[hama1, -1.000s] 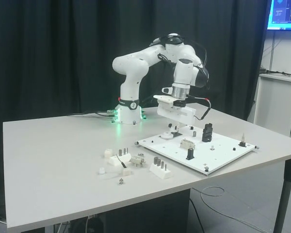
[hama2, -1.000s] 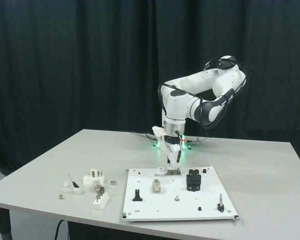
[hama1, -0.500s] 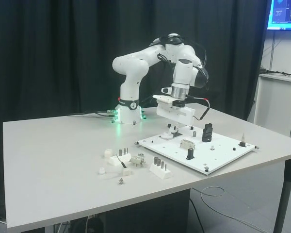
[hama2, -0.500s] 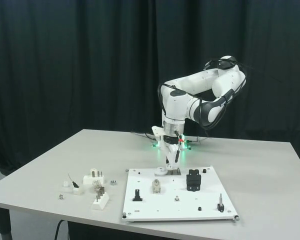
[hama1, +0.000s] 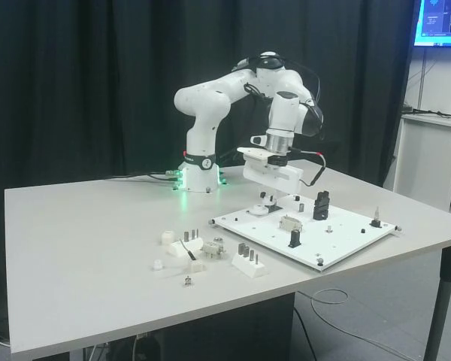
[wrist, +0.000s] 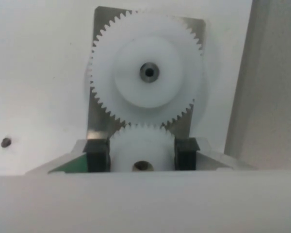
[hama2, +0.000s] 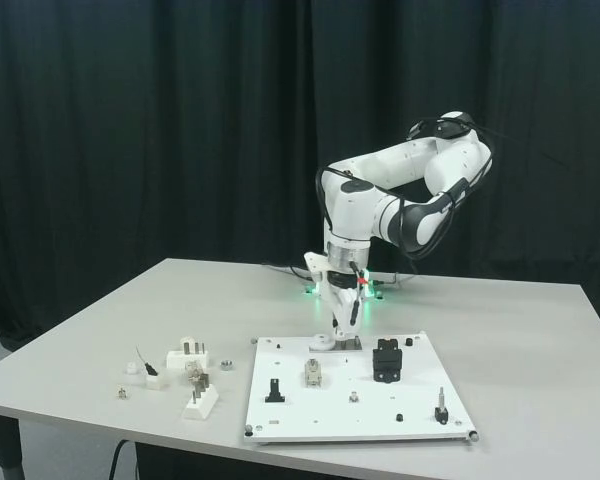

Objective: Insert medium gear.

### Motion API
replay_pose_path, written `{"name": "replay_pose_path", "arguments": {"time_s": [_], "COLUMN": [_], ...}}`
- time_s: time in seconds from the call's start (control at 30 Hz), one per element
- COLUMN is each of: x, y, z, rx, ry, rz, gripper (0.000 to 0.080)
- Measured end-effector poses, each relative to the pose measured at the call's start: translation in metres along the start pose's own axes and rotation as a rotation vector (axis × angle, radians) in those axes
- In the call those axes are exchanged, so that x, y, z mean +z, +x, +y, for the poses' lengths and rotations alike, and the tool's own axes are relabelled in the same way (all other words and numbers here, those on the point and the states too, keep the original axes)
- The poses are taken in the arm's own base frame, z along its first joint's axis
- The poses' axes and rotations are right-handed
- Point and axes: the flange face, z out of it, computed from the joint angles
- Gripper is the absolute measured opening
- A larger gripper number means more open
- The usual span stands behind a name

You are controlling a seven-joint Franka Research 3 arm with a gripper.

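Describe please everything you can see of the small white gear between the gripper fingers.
The small gear is white and looks like plastic, with fine teeth round its rim and a round bore in the middle. It lies flat, its face toward the wrist camera. The black pads of the gripper press on its two opposite sides. Its teeth reach those of the large gear, which sits on a pin over a grey metal plate on the white board. Its lower part is hidden.
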Motion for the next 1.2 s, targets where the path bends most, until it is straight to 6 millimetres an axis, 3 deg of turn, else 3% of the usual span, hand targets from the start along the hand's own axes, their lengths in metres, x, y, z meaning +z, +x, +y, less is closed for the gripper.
{"name": "replay_pose_path", "arguments": {"time_s": [1.2], "x": [0.0029], "y": [-0.0055], "z": [0.0031], "rx": [-0.017], "ry": [0.005], "rz": [0.005], "gripper": [0.0284]}}
